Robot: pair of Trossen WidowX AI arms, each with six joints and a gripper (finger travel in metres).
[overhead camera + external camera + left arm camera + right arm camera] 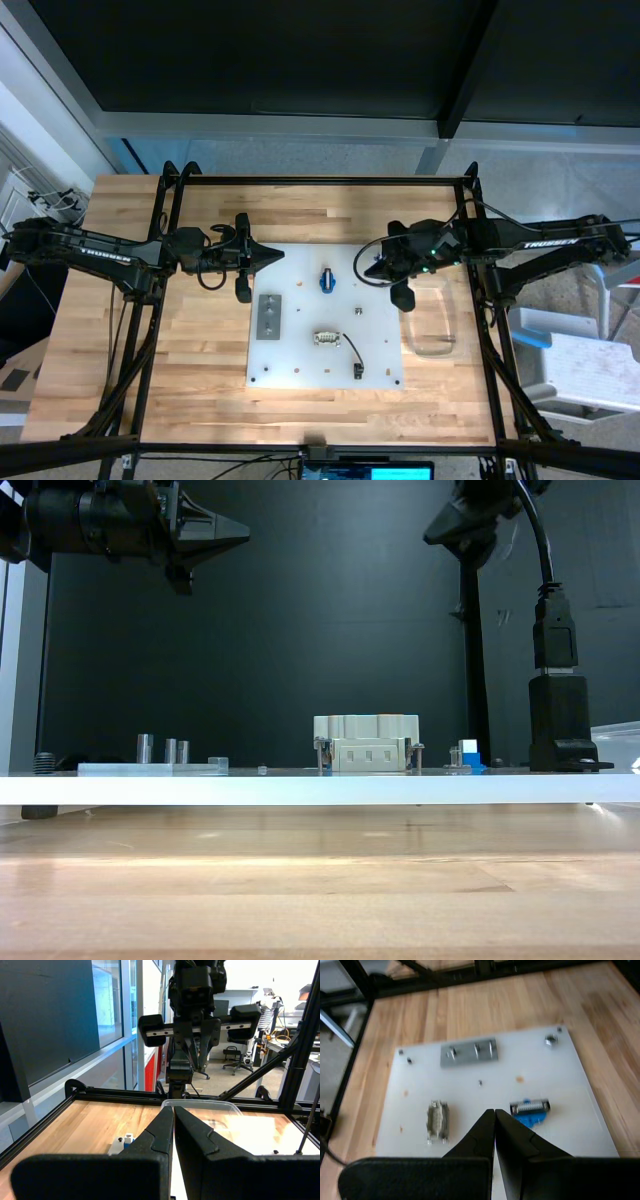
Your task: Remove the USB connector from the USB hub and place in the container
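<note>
The USB connector [350, 348] is a short black cable curving down into the USB hub [358, 372], a tiny black block near the front right corner of the white board [300, 360]. In the low view the connector's plug [553, 645] stands upright in the hub [558, 725]. The clear container [432, 322] lies on the table just right of the board. My left gripper [272, 256] hovers shut over the board's back left edge. My right gripper [368, 270] hovers shut over the board's back right part, well behind the hub. Neither gripper holds anything.
On the board stand a grey metal plate [269, 314] with pegs, a blue upright part [328, 280] and a silver-beige multi-pin socket [326, 341]. A black frame [320, 181] runs around the wooden table. In the left wrist view the container [200, 1105] lies ahead, below the right arm [192, 1025].
</note>
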